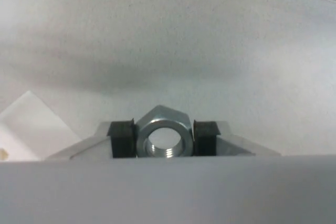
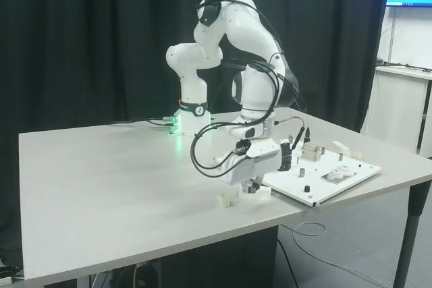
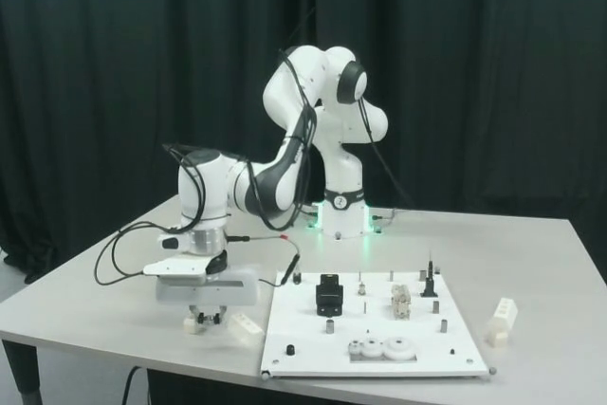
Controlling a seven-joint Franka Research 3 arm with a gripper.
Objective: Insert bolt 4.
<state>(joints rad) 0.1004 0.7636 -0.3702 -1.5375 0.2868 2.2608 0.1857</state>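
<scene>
- Gripping a hex nut point(image 1: 163, 139) between the two black pads point(image 1: 122, 139), the gripper point(image 1: 163, 140) has its fingers clamped on opposite flats, threaded hole facing the wrist camera.
- No bolt shows between the fingers; only this nut.
- Beyond the fingertips lies bare grey table point(image 1: 210, 51), with a white block point(image 1: 29, 127) off to one side.
- From the room, the gripper point(image 3: 208, 314) hangs low over the table edge, just beside the white board point(image 3: 370, 343), with small white blocks point(image 3: 245, 327) close below the fingers.
</scene>
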